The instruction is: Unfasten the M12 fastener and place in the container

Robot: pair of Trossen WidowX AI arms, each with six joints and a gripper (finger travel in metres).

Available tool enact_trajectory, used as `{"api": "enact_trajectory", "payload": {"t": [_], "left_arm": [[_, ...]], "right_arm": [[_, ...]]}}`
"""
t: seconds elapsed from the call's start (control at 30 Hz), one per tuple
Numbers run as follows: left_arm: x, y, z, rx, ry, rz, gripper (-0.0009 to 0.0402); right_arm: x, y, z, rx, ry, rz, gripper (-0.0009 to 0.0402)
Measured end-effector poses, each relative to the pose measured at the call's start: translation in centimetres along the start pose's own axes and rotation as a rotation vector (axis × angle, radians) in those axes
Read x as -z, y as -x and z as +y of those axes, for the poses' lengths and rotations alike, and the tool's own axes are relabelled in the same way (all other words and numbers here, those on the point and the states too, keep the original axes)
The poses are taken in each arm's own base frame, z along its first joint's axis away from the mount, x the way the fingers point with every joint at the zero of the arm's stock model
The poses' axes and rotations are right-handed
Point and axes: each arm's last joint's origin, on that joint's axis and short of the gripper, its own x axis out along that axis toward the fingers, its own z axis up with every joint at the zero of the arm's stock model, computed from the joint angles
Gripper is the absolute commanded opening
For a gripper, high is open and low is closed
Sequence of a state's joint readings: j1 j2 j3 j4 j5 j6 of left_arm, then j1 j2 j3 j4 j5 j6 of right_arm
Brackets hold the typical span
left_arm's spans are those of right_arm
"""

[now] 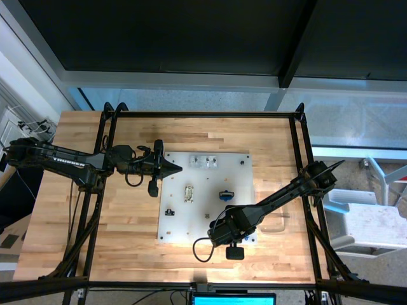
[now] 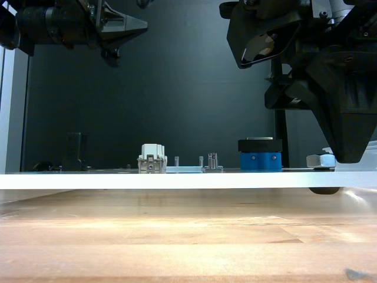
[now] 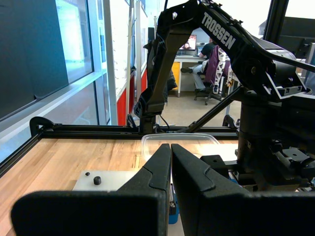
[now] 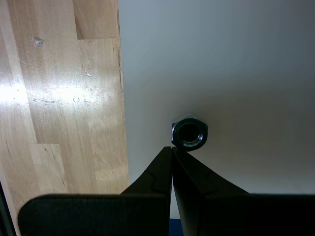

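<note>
Two grippers both show their fingers pressed together, clamping nothing. The left gripper [image 1: 175,169] hangs above the far left edge of the board [image 1: 184,222], centre left in the high view. The right gripper [image 4: 172,151] is low over the board's near right edge, at lower centre of that view, with its tips just short of the nut [image 4: 189,132]. The nut rests on the white board near the wood; whether it sits on its stud cannot be told. The tray [image 3: 187,140] lies on the table [image 1: 76,241] right of the board, apart from the nut.
</note>
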State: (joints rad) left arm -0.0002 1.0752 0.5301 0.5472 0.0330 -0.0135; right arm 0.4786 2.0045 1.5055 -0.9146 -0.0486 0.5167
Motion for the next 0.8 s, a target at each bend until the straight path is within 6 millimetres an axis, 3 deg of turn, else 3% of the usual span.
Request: {"api": "enact_trajectory", "payload": {"t": [0.13, 0.33, 0.6, 0.8], "left_arm": [[0.0, 0.0, 0.0, 0.000, 0.000, 0.000, 0.0000], [0.0, 0.0, 0.0, 0.000, 0.000, 0.000, 0.0000], [0.0, 0.0, 0.0, 0.000, 0.000, 0.000, 0.0000], [0.0, 0.0, 0.0, 0.000, 0.000, -0.001, 0.0000]], "right_arm": [[0.0, 0.0, -0.1, 0.021, 0.009, -0.004, 0.0000], [0.4, 1.1, -1.4, 0.296, -0.064, -0.080, 0.0000], [0.7, 2.0, -1.2, 0.243, -0.075, -0.059, 0.0000], [0.6, 3.3, -0.2, 0.042, -0.076, -0.007, 0.0000]]}}
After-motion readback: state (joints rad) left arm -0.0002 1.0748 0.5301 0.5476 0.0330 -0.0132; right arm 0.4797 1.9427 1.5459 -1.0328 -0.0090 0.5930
